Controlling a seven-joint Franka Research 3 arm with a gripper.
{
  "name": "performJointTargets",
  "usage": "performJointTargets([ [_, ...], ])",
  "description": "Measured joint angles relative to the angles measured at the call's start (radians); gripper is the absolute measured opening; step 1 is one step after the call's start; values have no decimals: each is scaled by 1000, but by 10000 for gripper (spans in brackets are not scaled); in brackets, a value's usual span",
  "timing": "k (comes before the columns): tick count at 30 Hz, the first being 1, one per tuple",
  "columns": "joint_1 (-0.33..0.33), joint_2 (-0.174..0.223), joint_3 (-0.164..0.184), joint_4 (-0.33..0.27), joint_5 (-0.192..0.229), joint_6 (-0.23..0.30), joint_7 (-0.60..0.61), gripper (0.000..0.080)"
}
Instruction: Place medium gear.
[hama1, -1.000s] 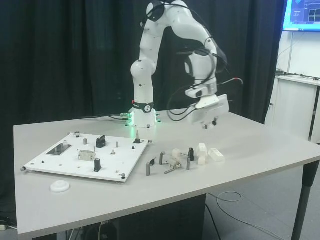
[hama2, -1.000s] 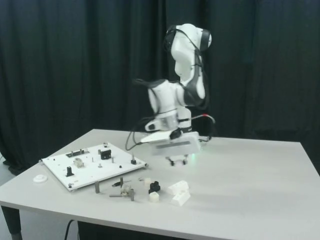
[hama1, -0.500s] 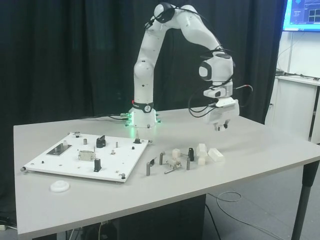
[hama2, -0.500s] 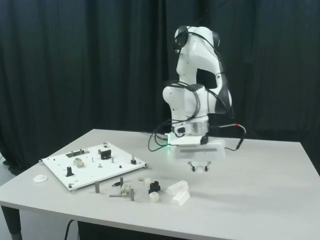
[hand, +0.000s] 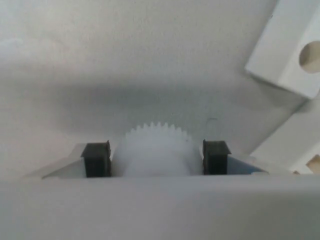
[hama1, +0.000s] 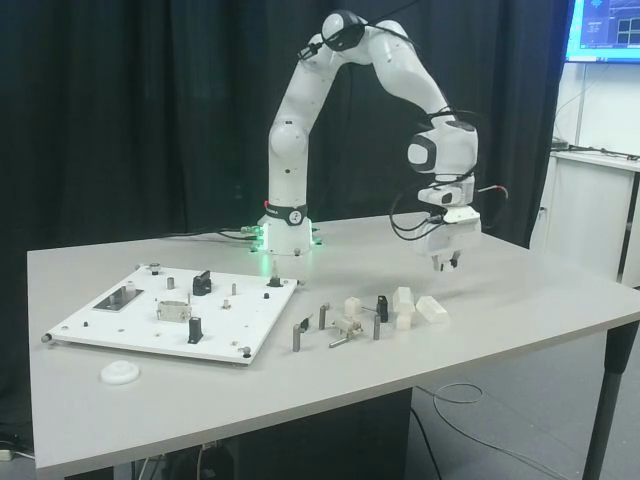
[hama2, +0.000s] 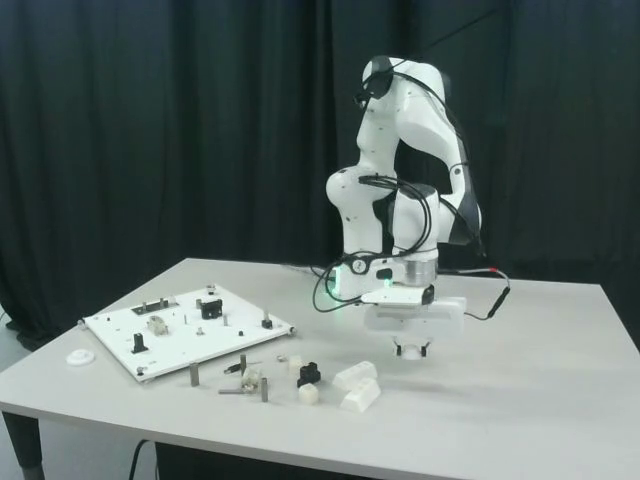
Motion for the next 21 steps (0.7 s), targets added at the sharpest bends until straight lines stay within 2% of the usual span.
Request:
performJointTargets([
  [11, -23, 40, 39, 13, 26, 1, 0, 399],
  [16, -54, 56, 76, 22, 32, 7, 0, 399],
  [21, -98, 70, 127, 30, 40, 14, 0, 399],
])
